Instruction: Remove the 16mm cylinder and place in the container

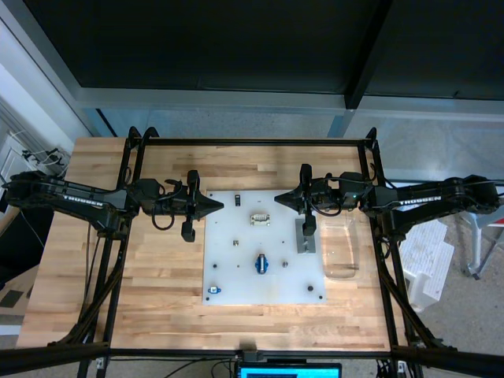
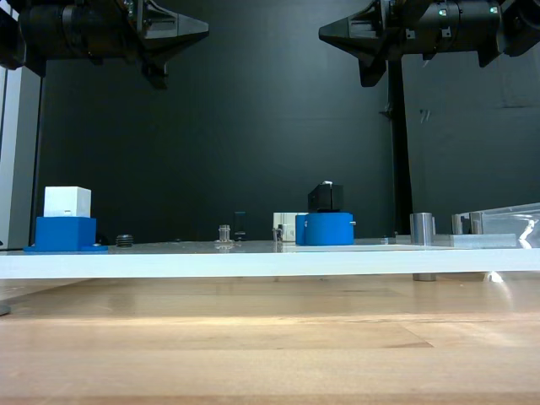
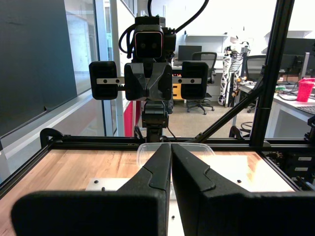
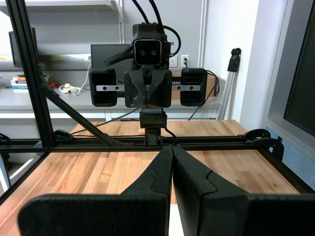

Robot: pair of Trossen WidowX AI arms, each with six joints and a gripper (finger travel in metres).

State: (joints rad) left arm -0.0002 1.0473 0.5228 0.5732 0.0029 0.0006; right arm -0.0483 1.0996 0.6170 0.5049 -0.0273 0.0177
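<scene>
High view first: both arms reach in over the far part of the white square task board [image 1: 236, 277], pointing at each other. The left gripper [image 1: 222, 204] is over the board's left edge and the right gripper [image 1: 278, 199] is over its far middle, with a gap between the 2.

The 16mm cylinder [image 1: 284, 266], a small grey metal peg, stands on the board just right of the blue-and-black round fitting [image 1: 261, 264], well apart from both grippers. To its right is the grey metal block [image 1: 305, 244]. Past that, the clear rectangular plastic container [image 1: 340, 253] sits on the wooden table [image 1: 118, 299], just beside the board's right edge.

Low view: both grippers hang high above the board. The 16mm cylinder [image 2: 422, 229] is upright on it, right of the fitting [image 2: 329, 229], and the container's see-through wall [image 2: 509, 219] shows at the far right.

Left wrist view: the left gripper [image 3: 171, 146] has its 2 black fingers pressed together with just a hairline seam, gripping nothing. The container's rim [image 3: 203, 146] shows beyond the tips.

Right wrist view: same deal. The right gripper [image 4: 172, 148] is closed tight and empty, over the table.
</scene>
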